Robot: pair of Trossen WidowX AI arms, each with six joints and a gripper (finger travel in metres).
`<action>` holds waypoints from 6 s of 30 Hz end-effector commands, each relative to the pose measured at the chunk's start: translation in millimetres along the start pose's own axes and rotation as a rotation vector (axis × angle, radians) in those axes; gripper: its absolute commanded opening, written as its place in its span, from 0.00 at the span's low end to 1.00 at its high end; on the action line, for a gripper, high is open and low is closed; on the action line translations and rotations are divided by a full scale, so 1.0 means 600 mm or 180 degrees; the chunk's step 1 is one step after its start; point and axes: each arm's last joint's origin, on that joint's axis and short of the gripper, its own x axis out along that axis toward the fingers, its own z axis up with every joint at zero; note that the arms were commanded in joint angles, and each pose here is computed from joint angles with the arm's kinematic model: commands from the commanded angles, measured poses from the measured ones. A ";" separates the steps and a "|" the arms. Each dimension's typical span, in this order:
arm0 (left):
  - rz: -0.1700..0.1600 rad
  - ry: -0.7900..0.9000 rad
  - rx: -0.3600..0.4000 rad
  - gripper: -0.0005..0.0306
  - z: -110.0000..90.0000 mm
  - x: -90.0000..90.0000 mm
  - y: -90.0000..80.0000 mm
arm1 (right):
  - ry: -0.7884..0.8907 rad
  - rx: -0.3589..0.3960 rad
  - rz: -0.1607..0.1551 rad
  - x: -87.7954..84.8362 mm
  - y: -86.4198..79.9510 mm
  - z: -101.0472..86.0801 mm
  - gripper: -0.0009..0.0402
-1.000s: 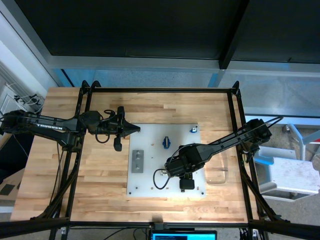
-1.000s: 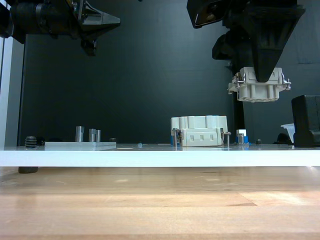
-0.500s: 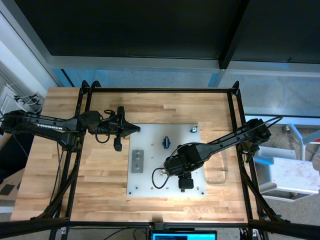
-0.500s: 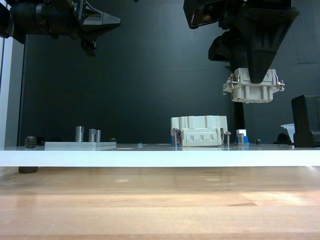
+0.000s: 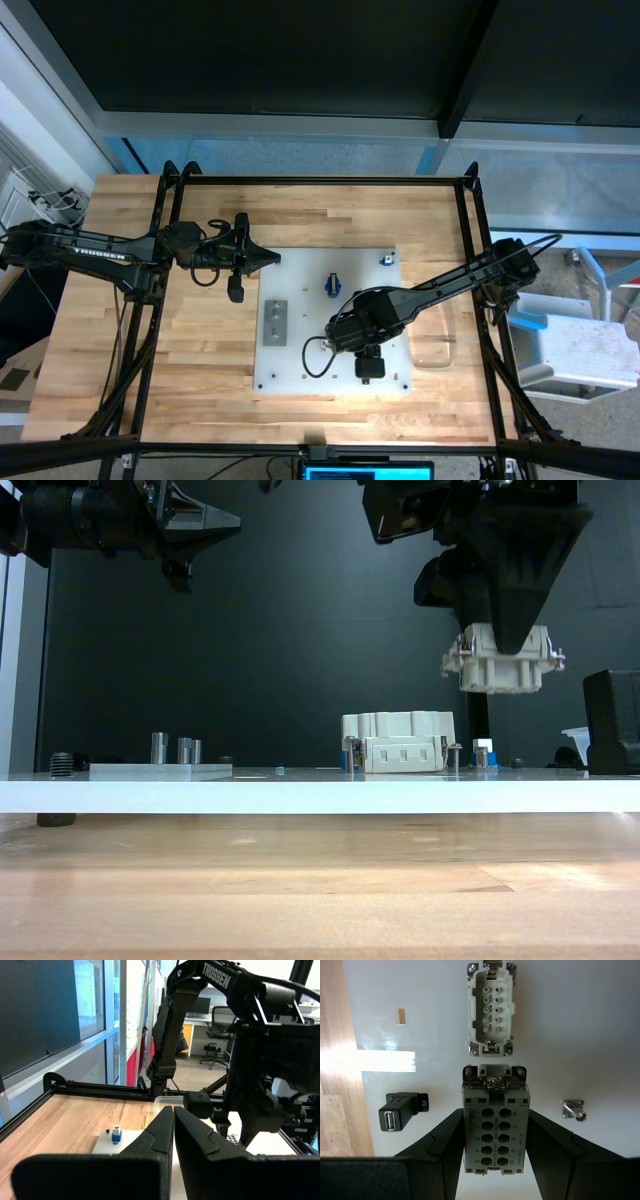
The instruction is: Pick the HAN10E connector and install in the HAN10E hub
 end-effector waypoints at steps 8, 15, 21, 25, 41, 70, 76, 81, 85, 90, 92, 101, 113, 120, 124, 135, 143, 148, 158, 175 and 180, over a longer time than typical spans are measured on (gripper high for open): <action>0.0000 0.0002 0.0000 0.02 0.000 0.000 0.000 | -0.0003 -0.0021 0.0060 0.006 0.007 0.011 0.03; 0.0000 0.0001 0.0000 0.02 0.000 0.000 0.000 | 0.0038 -0.0029 0.0042 0.014 0.008 0.009 0.03; 0.0000 -0.0001 0.0000 0.02 0.000 0.000 0.000 | 0.0085 -0.0035 0.0026 0.026 0.006 0.003 0.03; 0.0000 -0.0001 0.0000 0.02 0.000 0.000 0.000 | 0.0094 -0.0043 0.0022 0.030 0.006 0.002 0.03; 0.0000 -0.0002 0.0000 0.02 0.000 0.000 0.000 | 0.0096 -0.0126 0.0020 0.056 0.002 -0.007 0.03; 0.0000 -0.0001 0.0000 0.02 0.000 0.000 0.000 | 0.0126 -0.0180 0.0016 0.090 -0.002 -0.010 0.03; 0.0001 -0.0001 0.0000 0.02 0.000 0.000 0.000 | 0.0120 -0.0182 0.0018 0.090 -0.002 -0.010 0.05; 0.0000 -0.0001 0.0000 0.02 0.000 0.000 0.000 | 0.0113 -0.0181 0.0021 0.089 -0.002 -0.010 0.15; 0.0000 -0.0001 0.0000 0.02 0.000 0.000 0.000 | 0.0096 -0.0181 0.0025 0.085 -0.002 -0.010 0.26; 0.0000 -0.0001 0.0000 0.02 0.000 0.000 0.000 | 0.0066 -0.0174 0.0035 0.079 -0.002 -0.011 0.40; 0.0000 -0.0001 0.0000 0.02 0.000 0.000 0.000 | 0.0054 -0.0177 0.0039 0.076 -0.002 -0.011 0.46; 0.0001 -0.0001 0.0000 0.02 0.000 0.000 0.000 | -0.0060 -0.0136 0.0082 0.046 -0.003 -0.017 0.68; 0.0001 -0.0001 0.0000 0.02 0.000 0.000 0.000 | -0.0225 -0.0116 0.0134 -0.026 -0.013 -0.043 0.82; 0.0000 -0.0002 0.0000 0.02 0.000 0.000 0.000 | -0.0376 -0.0115 0.0187 -0.056 -0.017 -0.052 0.83; 0.0000 0.0000 0.0000 0.02 0.000 0.000 0.000 | -0.0392 -0.0114 0.0192 -0.059 -0.018 -0.053 0.83; 0.0000 -0.0001 0.0000 0.02 0.000 0.000 0.000 | -0.0392 -0.0116 0.0193 -0.059 -0.018 -0.053 0.82; 0.0000 -0.0001 0.0000 0.02 0.000 0.000 0.000 | -0.0392 -0.0114 0.0194 -0.059 -0.018 -0.053 0.82; 0.0001 -0.0001 0.0000 0.02 0.000 0.000 0.000 | -0.0391 -0.0116 0.0193 -0.059 -0.018 -0.053 0.82; 0.0000 -0.0001 0.0000 0.02 0.000 0.000 0.000 | -0.0395 -0.0114 0.0194 -0.059 -0.018 -0.053 0.82; 0.0000 -0.0002 0.0000 0.02 0.000 0.000 0.000 | -0.0185 -0.0219 0.0017 0.000 -0.008 -0.034 0.82; 0.0000 0.0000 0.0000 0.02 0.000 0.000 0.000 | -0.0113 -0.0251 -0.0031 0.021 -0.003 -0.025 0.82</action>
